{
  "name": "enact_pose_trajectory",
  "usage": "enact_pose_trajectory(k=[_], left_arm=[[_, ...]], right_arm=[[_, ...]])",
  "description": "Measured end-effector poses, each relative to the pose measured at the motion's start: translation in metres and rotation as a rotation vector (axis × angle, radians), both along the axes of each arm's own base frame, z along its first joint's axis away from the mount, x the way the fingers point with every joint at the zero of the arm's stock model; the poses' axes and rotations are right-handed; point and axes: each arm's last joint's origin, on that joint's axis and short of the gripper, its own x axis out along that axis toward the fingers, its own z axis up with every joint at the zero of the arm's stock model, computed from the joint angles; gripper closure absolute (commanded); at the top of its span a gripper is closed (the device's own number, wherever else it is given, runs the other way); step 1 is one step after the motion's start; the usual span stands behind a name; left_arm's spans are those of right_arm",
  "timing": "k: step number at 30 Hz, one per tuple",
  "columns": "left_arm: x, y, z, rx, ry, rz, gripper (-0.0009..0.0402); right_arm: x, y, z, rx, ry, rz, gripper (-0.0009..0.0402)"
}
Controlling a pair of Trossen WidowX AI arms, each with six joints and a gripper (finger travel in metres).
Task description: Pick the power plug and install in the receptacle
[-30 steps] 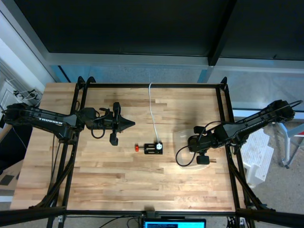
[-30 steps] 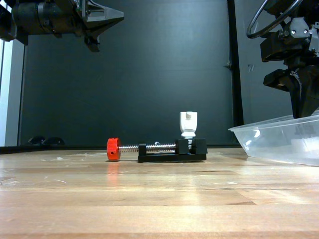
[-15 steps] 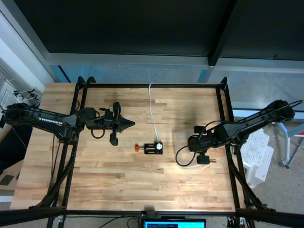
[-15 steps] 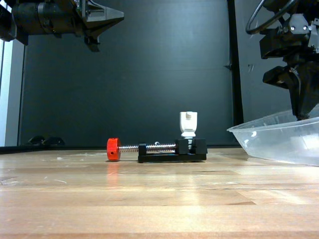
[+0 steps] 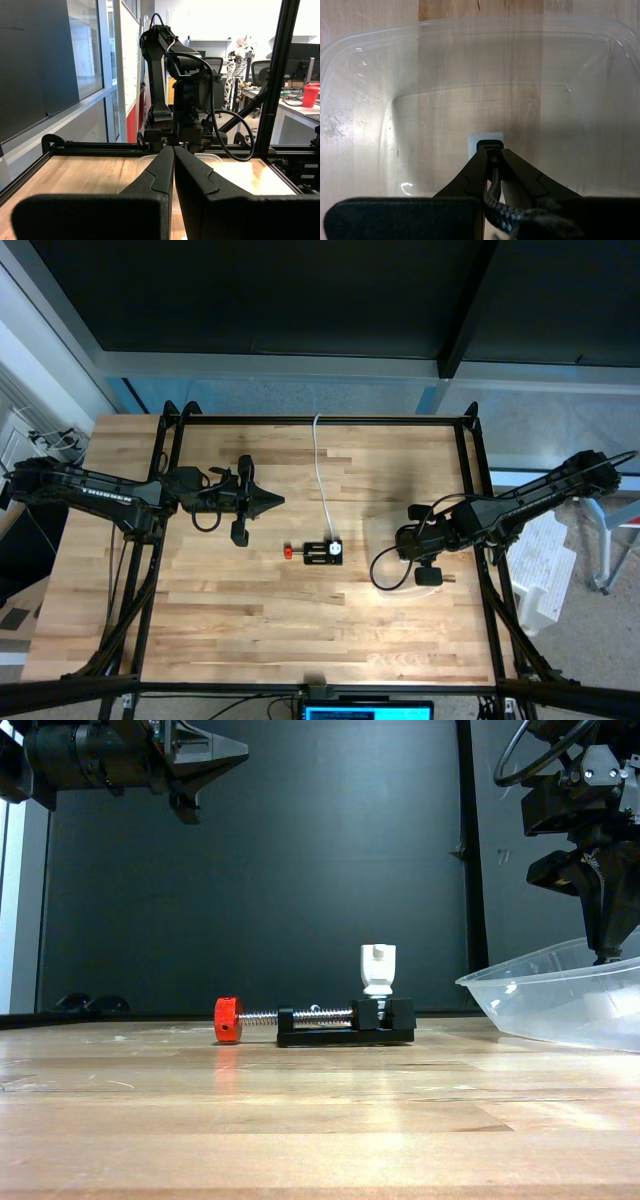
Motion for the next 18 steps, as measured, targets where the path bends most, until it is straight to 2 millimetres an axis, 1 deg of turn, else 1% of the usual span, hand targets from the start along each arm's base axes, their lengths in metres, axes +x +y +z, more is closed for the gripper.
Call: enact_pose_trajectory(k=[7, 13, 18], left_arm=[[0.0, 0.0, 0.0, 0.0, 0.0, 0.0, 0.0393], [0.0, 0.0, 0.0, 0.0, 0.0, 0.0, 0.0393], [0.0, 0.0, 0.0001, 0.0, 0.0, 0.0, 0.0393]], right_arm=[[0.0001, 0.0, 0.0002, -0.002, 0.0, 0.007, 0.0393], [0.0006, 0.0002, 0.0069, -0.013, 0.014, 0.023, 0.0393], [0.0023, 0.0008, 0.0034, -0.023, 0.037, 0.032, 0.0393]])
